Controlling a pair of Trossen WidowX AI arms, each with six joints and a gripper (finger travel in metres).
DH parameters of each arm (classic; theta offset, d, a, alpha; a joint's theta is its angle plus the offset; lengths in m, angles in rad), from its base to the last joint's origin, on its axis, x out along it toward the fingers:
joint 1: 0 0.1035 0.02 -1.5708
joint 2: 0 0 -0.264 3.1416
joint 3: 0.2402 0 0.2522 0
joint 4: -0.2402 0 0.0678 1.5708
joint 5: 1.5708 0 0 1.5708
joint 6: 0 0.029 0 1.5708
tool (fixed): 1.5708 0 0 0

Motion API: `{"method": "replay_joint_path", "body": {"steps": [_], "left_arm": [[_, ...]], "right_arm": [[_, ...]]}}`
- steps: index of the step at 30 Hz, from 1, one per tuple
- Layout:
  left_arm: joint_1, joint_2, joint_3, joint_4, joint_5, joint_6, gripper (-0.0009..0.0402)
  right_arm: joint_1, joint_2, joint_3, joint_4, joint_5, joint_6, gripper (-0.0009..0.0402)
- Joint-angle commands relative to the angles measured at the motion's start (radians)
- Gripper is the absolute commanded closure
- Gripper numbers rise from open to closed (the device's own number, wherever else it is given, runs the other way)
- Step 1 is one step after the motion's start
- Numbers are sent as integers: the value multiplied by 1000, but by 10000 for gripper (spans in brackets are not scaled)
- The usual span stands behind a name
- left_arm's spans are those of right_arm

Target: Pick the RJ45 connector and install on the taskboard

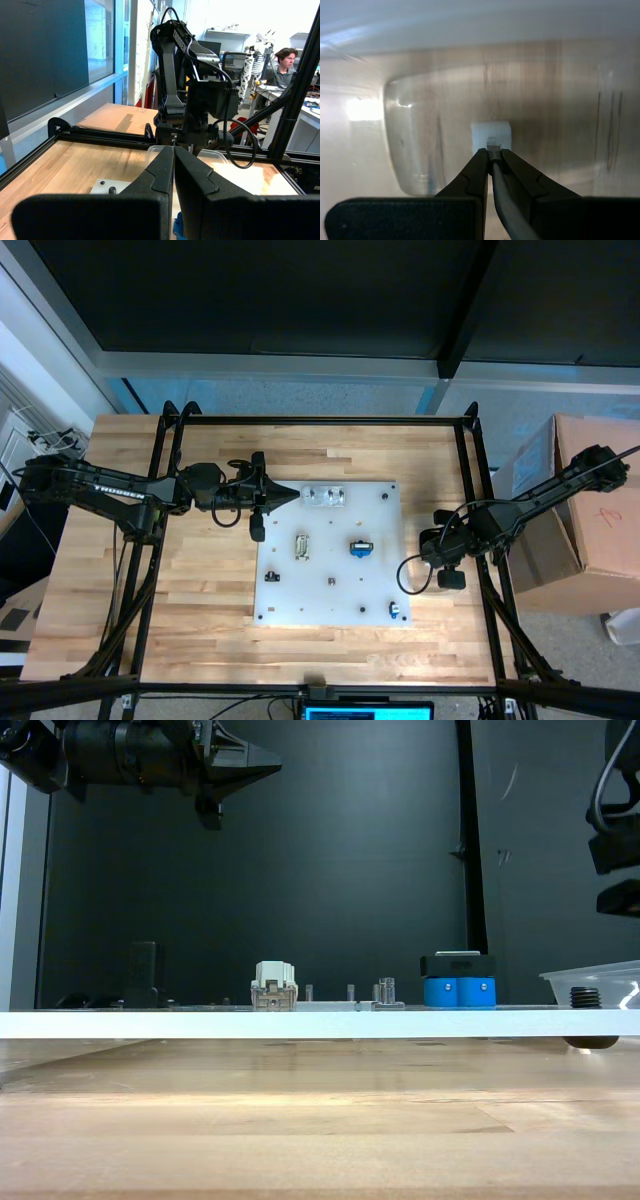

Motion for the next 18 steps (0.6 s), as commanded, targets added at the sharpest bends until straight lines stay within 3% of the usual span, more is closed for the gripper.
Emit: {"method": "replay_joint_path", "body": {"steps": [1, 18], "left_arm": [[0, 0, 0, 0, 0, 0, 393], [0, 0, 0, 0, 0, 0, 393]], "right_arm": [[0, -13, 21, -3, -1, 0, 391], [16, -10, 237, -219, 0, -10, 393]]}}
